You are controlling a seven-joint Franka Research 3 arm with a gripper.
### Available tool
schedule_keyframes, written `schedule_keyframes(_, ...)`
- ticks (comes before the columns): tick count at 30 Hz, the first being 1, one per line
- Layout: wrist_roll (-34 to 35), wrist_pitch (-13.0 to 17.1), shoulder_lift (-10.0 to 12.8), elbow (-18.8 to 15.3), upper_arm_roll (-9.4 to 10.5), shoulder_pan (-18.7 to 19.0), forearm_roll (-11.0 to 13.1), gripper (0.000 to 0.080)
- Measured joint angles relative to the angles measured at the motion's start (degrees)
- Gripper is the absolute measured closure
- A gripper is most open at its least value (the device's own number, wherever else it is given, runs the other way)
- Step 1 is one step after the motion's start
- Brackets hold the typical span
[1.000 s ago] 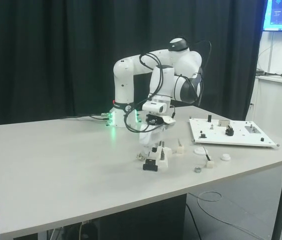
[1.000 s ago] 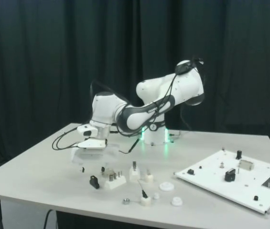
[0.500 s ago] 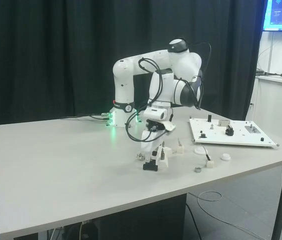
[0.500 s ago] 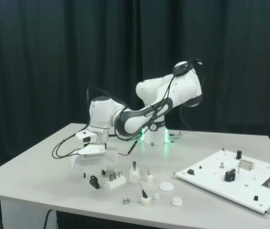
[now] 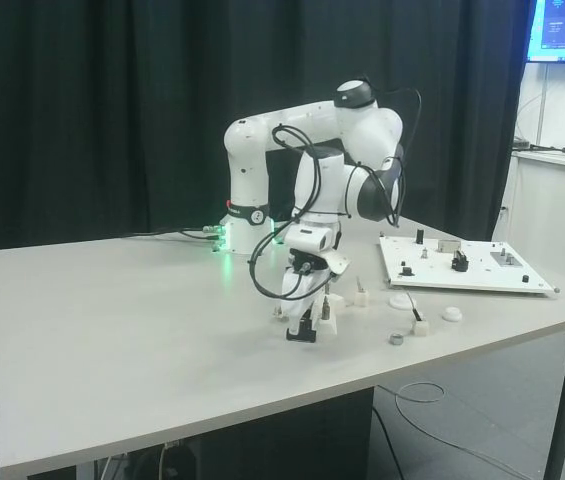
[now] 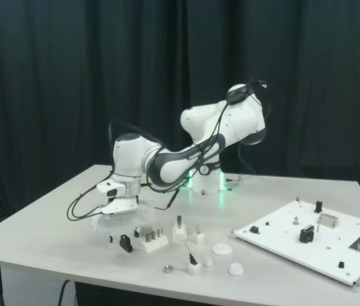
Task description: Pick D-SUB.
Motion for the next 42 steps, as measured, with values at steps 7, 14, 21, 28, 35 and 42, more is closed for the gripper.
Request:
schedule_keyframes(7,-0.02,-0.32,0.04,0.48,0.61,-0.84,0.0,0.0003)
schedule_keyframes(14,-0.02,-1.32,0.09,1.17,0.95,-1.61,0.0,0.0003)
schedule_keyframes(21,-0.02,-1.92,0.39,1.83,1.0,-2.22,0.0,0.0003)
schedule_keyframes(28,-0.02,-1.95,0.51,2.36,1.19,-2.74,-0.09,0.0003)
schedule_keyframes(35,-0.02,-1.95,0.51,2.42,1.19,-2.79,-0.19,0.0266)
schedule_keyframes(42,-0.03,-1.97,0.51,2.53,1.26,-2.79,-0.19,0.052)
